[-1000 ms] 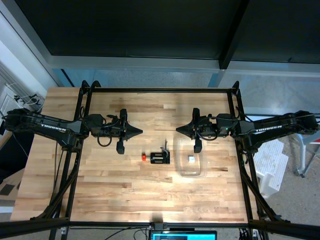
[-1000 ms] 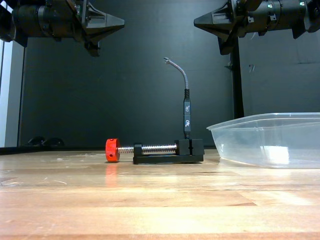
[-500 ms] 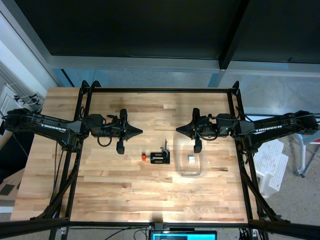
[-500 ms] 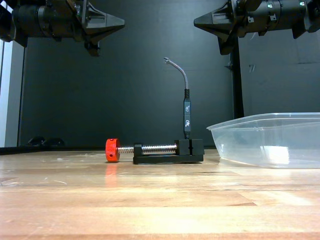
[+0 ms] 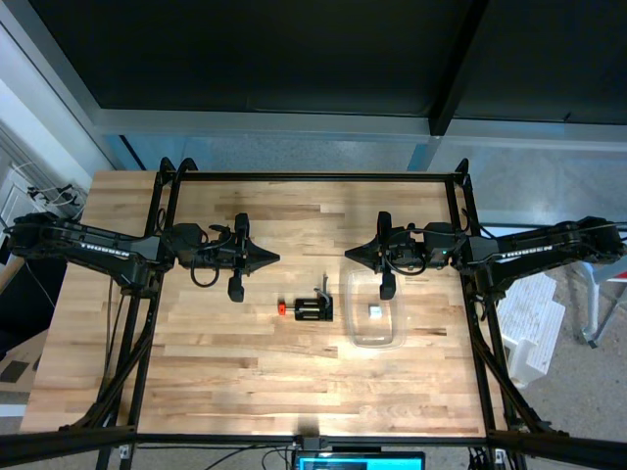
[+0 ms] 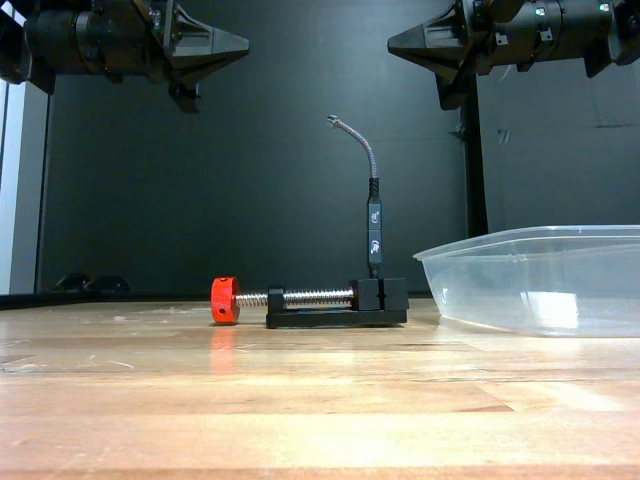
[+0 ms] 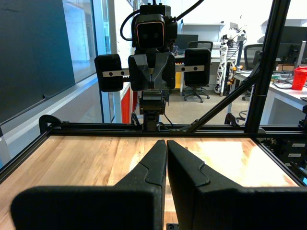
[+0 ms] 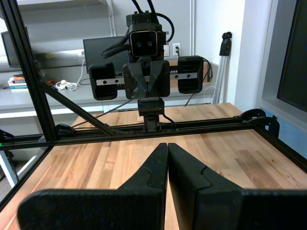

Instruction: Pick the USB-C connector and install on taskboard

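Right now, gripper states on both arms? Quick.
Left gripper: closed, empty, held high to the left of the taskboard.
Right gripper: closed, empty, held high near the clear tray.

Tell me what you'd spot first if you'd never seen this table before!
Probably the orange-red knob on the black taskboard in the middle of the table, with the USB-C connector standing straight up from the taskboard's other end. High above, the left gripper and right gripper hang shut, pointing at each other and touching nothing. A clear tray sits beside the taskboard, on the right arm's side.
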